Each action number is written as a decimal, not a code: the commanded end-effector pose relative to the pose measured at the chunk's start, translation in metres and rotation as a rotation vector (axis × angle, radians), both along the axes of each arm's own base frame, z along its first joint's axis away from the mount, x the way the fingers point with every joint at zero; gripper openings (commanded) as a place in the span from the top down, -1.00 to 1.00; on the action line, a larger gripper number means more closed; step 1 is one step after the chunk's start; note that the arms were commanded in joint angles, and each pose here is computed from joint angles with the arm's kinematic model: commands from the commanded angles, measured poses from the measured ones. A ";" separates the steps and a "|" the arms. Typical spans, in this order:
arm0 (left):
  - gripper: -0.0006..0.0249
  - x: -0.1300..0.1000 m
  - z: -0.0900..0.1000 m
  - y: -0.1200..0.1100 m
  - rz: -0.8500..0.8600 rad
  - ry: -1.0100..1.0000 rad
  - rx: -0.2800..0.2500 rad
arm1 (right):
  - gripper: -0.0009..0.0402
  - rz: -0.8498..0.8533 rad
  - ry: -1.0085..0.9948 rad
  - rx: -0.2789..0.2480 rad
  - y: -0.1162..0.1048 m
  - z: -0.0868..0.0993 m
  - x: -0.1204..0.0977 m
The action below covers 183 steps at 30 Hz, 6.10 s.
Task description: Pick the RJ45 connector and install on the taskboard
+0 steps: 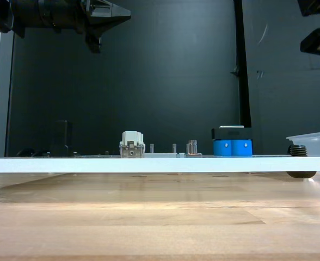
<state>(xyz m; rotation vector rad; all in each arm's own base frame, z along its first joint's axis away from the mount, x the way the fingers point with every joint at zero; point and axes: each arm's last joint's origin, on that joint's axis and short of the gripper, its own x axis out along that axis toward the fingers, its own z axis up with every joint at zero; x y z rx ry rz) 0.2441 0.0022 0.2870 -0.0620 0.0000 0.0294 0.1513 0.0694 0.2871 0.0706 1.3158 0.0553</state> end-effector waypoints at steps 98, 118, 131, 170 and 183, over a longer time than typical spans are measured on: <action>0.95 0.000 0.000 0.000 0.000 -0.001 0.000 | -0.03 -0.083 -0.103 -0.027 0.018 -0.085 -0.063; 0.94 0.000 0.000 0.000 0.000 -0.001 0.000 | -0.02 -0.046 -0.109 -0.001 0.021 -0.114 -0.067; 0.94 0.000 0.000 0.000 0.000 -0.001 0.000 | 0.24 -0.050 -0.121 0.014 0.021 -0.121 -0.066; 0.95 0.000 0.000 0.000 0.000 -0.001 0.000 | 0.96 0.044 0.142 0.065 0.037 -0.051 -0.027; 0.95 0.000 0.000 0.000 0.000 -0.001 0.000 | 0.96 -0.010 0.079 -0.010 0.064 -0.016 0.061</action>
